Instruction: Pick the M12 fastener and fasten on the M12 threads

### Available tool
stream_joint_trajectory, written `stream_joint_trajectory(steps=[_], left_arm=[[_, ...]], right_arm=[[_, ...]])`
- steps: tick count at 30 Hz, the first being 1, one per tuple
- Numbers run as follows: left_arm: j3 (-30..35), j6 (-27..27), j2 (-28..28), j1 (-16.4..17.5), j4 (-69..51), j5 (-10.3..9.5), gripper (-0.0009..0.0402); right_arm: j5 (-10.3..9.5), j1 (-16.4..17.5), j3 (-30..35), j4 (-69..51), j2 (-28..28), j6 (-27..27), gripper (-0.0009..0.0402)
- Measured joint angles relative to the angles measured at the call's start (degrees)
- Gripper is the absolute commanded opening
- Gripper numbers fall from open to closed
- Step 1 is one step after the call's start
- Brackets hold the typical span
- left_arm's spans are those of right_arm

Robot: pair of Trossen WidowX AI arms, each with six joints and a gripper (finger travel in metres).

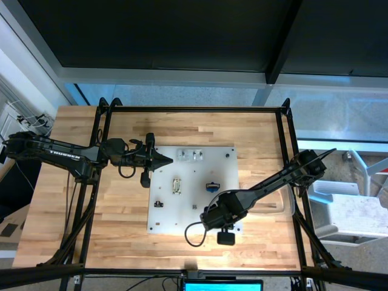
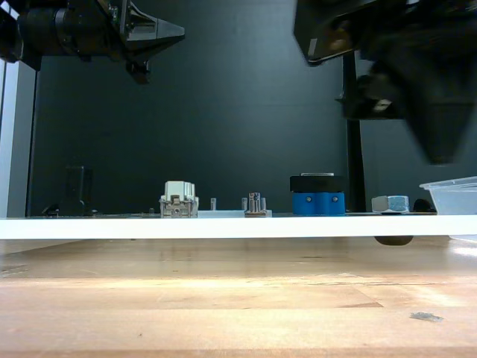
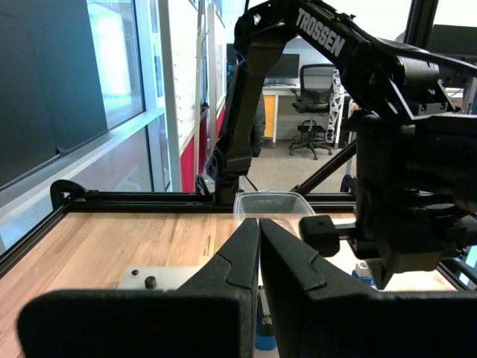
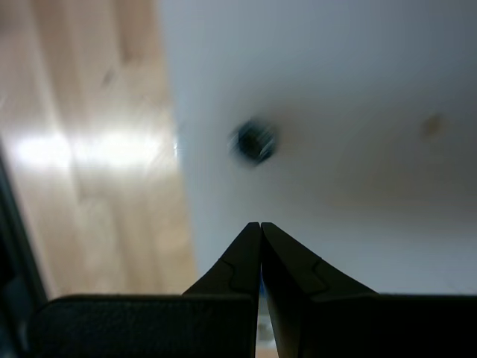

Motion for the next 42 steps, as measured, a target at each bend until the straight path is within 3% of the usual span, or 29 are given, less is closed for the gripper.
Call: stream_joint_trajectory(steps=[4,8,10,16,19,21,23,25,27,39,42], left_arm=[[0.0,0.0,0.0,0.0,0.0,-0.02,0.0],[0.0,0.0,0.0,0.0,0.0,0.0,0.0],[0.0,0.0,0.0,0.0,-0.1,0.0,0.0],[0.0,0.0,0.0,0.0,-0.1,-0.02,0.0],[0.0,0.0,0.0,0.0,-0.1,-0.02,0.0],[0.0,0.0,0.0,0.0,-0.1,0.0,0.0],[0.0,0.0,0.0,0.0,0.0,0.0,0.0],[0.0,0.0,0.0,0.0,0.0,-0.02,0.0],[0.0,0.0,0.0,0.0,0.0,-0.02,0.0],[0.0,0.0,0.0,0.0,0.0,0.0,0.0],[0.0,0.0,0.0,0.0,0.0,-0.02,0.0]], right_arm=[[5.57,0.0,0.2,3.0,-0.4,0.9,0.0],[6.38,-0.2,-0.5,5.1,0.2,0.9,0.0],[7.76,-0.2,-0.9,5.4,1.0,1.3,0.0],[7.85,-0.2,-3.0,7.9,2.2,2.1,0.0],[7.21,-0.2,-3.7,9.3,2.3,3.2,0.0],[5.57,-0.2,-3.7,9.4,2.3,3.6,0.0],[2.49,-0.2,-3.7,9.0,2.3,3.6,0.0],[-3.41,-0.4,-3.8,8.5,2.2,3.6,0.0],[-6.51,-0.2,-3.8,8.1,2.1,3.6,0.0],[-6.25,0.0,-3.5,6.1,-0.3,3.5,0.0],[-4.04,-0.2,-2.6,5.6,-0.5,3.4,0.0]])
